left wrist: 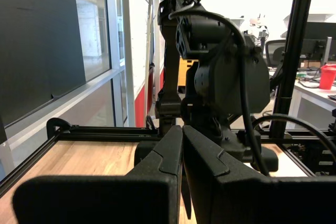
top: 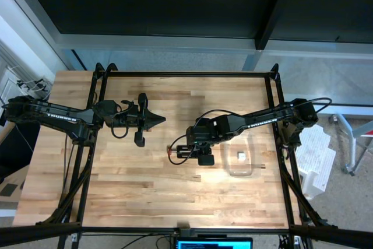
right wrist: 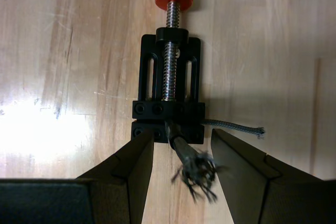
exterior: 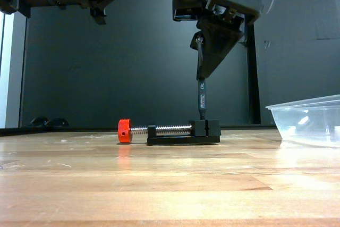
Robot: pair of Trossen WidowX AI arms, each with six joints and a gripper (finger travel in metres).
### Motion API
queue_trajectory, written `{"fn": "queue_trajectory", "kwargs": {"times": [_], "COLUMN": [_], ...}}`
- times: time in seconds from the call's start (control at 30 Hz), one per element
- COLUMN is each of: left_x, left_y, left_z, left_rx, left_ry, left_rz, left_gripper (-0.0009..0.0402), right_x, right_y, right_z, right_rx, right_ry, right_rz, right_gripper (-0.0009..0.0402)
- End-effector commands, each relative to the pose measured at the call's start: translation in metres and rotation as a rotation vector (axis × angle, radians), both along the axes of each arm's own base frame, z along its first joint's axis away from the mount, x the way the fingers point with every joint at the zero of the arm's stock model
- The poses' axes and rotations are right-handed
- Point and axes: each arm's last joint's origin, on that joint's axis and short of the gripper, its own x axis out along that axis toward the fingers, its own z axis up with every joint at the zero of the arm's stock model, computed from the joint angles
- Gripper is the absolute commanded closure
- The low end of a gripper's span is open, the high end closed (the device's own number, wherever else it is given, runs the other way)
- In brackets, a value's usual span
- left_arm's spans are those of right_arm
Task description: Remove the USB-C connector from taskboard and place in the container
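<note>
Right gripper [right wrist: 181,148]: was wide open over taskboard [right wrist: 168,109], touching nothing.
USB-C connector [exterior: 202,98]: stood upright between its fingers [right wrist: 137,157].
Left gripper [left wrist: 182,129]: was closed, empty, raised left.

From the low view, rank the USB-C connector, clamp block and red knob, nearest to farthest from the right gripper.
1. USB-C connector: upright, top inside the open right gripper.
2. Clamp block: directly below, right end of the taskboard.
3. Red knob: the opposite, left end.
Left gripper: shut, parked high at left.
</note>
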Motion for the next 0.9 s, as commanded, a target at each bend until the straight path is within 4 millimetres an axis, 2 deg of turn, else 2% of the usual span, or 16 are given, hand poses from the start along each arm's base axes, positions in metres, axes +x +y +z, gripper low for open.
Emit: {"fn": "queue_trajectory", "kwargs": {"times": [0.03,0.27,0.9], "left_x": [0.0001,0.0001,0.0001], "left_y": [0.0,0.0001,0.0], "left_z": [0.0,0.0,0.0], "left_rx": [0.0,0.0,0.0], "left_ry": [0.0,0.0,0.0], "left_rz": [0.0,0.0,0.0], "left_gripper": [0.0393,0.0393,0.0393], "right_x": [0.0035,0.0044,0.0044], "right_y": [0.0008,0.0014,0.0014], "right_z": [-0.0084,-0.009,-0.009], "right_rx": [-0.001,-0.004,0.0], "right_ry": [0.014,0.007,0.007], "right_rz": [0.0,-0.001,0.001], "right_gripper": [0.0242,0.0247,0.0333]}}
